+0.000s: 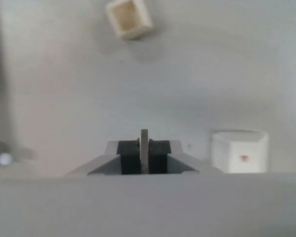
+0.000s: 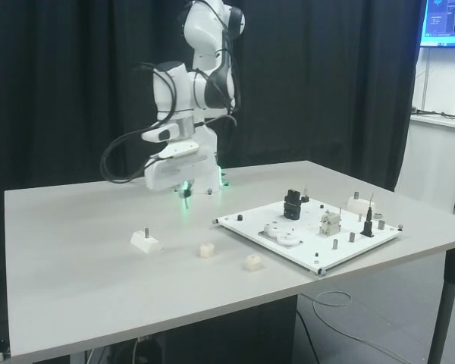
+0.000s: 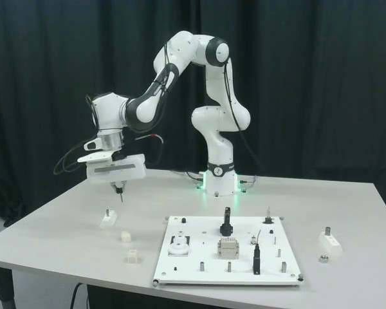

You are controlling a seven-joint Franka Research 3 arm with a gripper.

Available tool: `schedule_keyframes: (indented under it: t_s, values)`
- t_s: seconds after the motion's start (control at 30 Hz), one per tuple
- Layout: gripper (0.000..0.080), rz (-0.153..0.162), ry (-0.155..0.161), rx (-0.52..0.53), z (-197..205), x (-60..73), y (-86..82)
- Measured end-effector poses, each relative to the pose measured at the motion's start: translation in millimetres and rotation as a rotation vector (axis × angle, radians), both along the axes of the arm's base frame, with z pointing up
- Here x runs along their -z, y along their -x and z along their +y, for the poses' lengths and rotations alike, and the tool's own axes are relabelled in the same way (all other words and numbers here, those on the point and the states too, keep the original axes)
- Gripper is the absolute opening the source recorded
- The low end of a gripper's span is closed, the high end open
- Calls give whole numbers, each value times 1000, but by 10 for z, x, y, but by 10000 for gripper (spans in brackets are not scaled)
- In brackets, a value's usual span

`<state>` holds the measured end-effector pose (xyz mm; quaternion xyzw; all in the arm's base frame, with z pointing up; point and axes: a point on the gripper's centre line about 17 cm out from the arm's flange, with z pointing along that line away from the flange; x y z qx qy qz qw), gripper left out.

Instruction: Insert square peg 1.

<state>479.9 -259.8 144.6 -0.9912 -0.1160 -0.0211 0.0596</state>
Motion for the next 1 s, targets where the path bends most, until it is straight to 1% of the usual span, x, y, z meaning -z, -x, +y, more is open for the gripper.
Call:
schedule_keyframes:
  t_s: [0.13, 0.23, 0.43, 0.6, 1.0]
  values:
    - [32, 15, -24, 11, 271, -70, -19]
    - [32, 26, -36, 19, 491, -123, -41]
    - [32, 51, -40, 37, 944, -223, -76]
    - [32, 68, -23, 48, 1305, -308, -102]
    - [32, 110, 41, 90, 2107, -496, -105]
